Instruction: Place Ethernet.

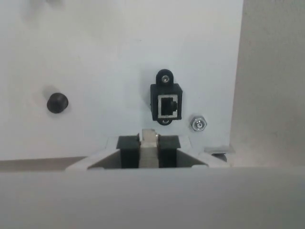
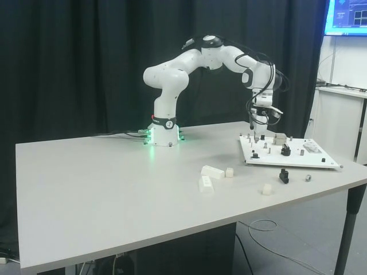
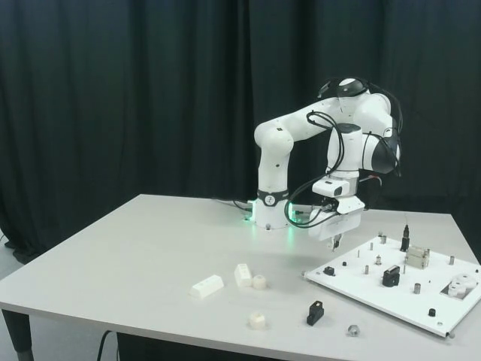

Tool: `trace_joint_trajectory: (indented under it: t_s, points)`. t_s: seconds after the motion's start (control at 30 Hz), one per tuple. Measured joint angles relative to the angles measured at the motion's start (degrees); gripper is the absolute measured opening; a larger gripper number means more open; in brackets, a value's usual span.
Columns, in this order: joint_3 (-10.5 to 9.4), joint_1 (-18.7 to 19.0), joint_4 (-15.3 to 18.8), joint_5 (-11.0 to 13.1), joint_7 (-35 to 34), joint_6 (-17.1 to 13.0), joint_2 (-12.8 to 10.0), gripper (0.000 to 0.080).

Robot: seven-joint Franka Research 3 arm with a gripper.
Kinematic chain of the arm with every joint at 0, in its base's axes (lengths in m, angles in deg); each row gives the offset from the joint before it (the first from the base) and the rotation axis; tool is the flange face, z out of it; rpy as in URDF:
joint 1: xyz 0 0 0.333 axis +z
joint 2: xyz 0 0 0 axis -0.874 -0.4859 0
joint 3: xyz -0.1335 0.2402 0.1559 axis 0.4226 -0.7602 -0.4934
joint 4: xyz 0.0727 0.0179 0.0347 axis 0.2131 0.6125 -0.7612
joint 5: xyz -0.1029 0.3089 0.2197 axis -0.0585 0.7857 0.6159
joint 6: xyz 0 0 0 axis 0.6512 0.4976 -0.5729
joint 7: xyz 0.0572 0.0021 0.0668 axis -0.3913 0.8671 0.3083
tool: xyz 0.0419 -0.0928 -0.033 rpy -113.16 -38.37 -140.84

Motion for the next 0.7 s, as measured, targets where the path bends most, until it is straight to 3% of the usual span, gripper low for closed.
trace_joint_trajectory:
  t_s: [0.37,0.7]
  points:
    - [0.00,-0.1,0.0,0.0,-0.8,-0.2,0.0,0.0077]
    - [0.00,-1.8,0.0,0.0,-2.0,-3.3,-0.2,0.0077]
